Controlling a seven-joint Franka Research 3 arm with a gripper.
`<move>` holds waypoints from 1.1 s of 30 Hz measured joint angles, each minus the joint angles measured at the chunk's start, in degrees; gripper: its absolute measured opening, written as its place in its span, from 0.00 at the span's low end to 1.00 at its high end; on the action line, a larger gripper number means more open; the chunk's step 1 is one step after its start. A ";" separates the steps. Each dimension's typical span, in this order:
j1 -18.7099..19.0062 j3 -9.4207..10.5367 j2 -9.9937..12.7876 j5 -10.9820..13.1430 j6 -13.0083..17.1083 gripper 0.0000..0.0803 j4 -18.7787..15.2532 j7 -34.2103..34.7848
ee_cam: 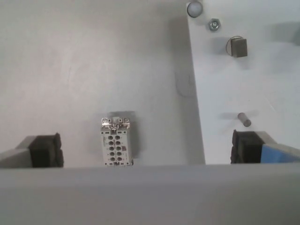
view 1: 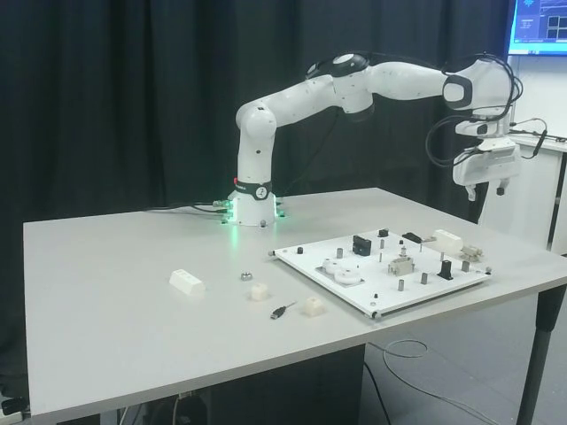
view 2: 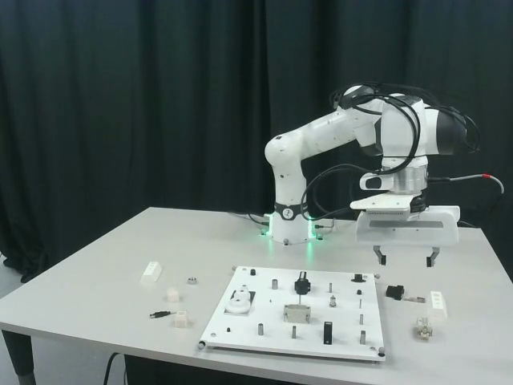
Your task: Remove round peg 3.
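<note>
My gripper point(ee_cam: 145, 149) is open, and its black fingers point(ee_cam: 44, 150) stand far apart with nothing between them. It hangs high above the table's right side point(view 2: 405, 257), past the right edge of the white board point(view 2: 240, 329). Several short grey round pegs stand upright on that board, such as one point(view 2: 361, 318) near its right edge. In the wrist view one grey round peg point(ee_cam: 244, 119) shows on the board point(ee_cam: 225, 93), close to one fingertip. I cannot tell which peg is number 3.
A grey multi-pin connector point(ee_cam: 116, 141) lies on the table under the gripper, off the board point(view 2: 423, 329). A white block point(view 2: 438, 303) and a black part point(view 2: 394, 292) lie nearby. A nut point(ee_cam: 214, 24) and black block point(ee_cam: 238, 47) sit on the board. Small white blocks point(view 2: 171, 294) lie left of it.
</note>
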 joint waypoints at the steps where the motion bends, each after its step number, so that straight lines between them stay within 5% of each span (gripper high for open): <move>1: -0.02 0.00 0.00 0.00 -0.01 1.00 0.00 -0.10; 23: -2.06 0.02 0.16 -0.25 -1.64 1.00 0.00 -3.65; 33: -4.27 0.02 0.36 -2.75 -3.13 1.00 -0.43 -8.78</move>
